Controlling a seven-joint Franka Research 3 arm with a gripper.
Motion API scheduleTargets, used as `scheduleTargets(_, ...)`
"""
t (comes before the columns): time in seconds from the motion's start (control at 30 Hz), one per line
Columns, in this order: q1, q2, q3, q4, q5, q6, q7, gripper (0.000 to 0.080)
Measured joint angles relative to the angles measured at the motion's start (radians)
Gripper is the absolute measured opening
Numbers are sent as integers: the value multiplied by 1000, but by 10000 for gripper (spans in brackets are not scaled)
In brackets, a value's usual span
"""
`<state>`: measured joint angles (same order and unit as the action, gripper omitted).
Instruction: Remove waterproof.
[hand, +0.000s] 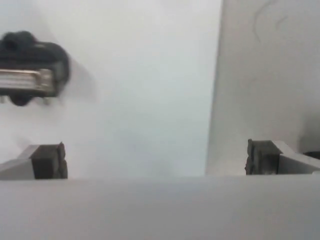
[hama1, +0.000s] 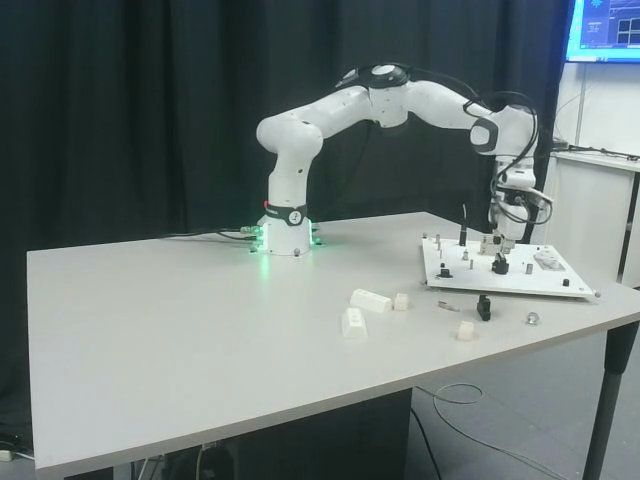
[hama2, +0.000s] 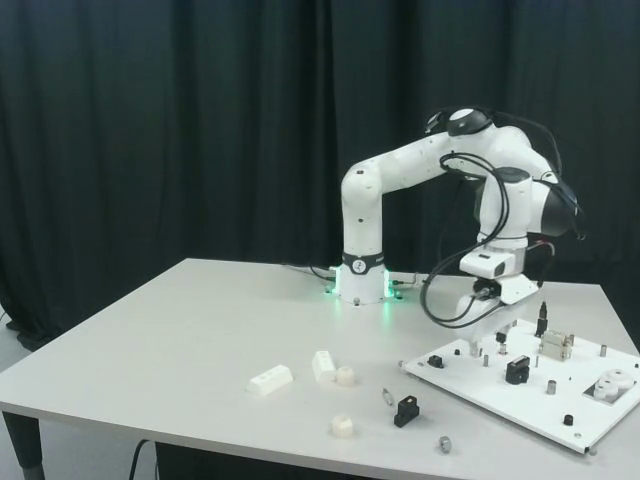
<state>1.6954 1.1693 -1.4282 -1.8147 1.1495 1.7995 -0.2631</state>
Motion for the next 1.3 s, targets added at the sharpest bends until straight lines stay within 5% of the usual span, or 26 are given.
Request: scheduleTargets(1.3,278,1,-17,-8,-20,-60,287,800)
